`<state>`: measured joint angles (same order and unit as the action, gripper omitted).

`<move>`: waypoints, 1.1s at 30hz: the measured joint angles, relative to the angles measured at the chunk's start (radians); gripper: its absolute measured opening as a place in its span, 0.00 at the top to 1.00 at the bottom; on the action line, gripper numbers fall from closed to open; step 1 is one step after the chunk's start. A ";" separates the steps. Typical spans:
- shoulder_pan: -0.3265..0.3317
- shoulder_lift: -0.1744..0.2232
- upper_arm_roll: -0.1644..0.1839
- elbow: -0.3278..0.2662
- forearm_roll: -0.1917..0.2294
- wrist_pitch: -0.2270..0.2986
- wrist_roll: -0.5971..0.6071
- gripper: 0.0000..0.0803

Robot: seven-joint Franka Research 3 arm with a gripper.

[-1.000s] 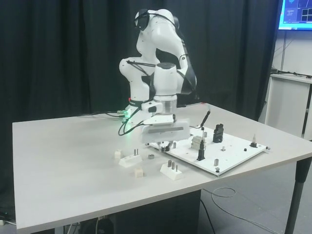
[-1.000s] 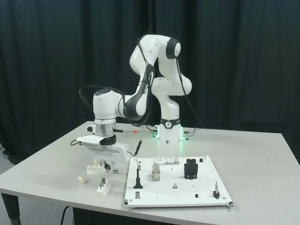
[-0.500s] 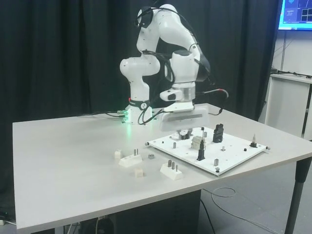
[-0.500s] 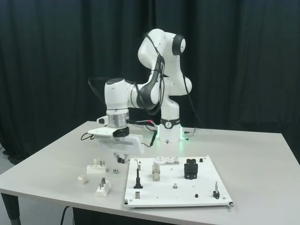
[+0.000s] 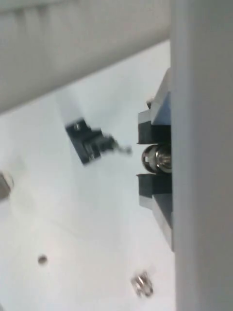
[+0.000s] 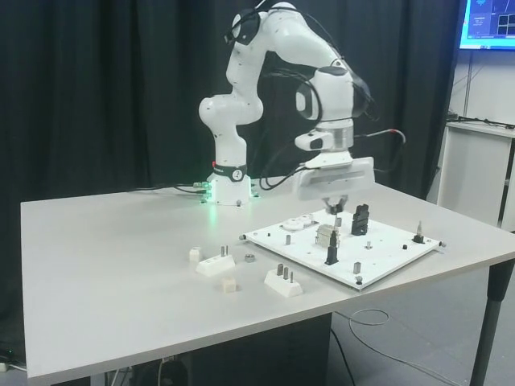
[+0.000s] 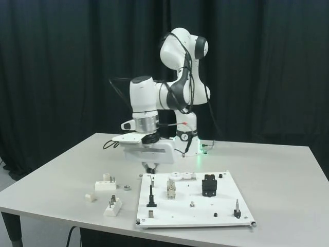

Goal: Insert BNC.

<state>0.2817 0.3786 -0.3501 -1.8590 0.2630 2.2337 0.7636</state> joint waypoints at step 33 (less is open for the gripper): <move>0.202 0.104 0.001 0.010 -0.042 0.050 -0.009 0.84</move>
<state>0.4837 0.4827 -0.3491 -1.8486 0.2208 2.2833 0.7541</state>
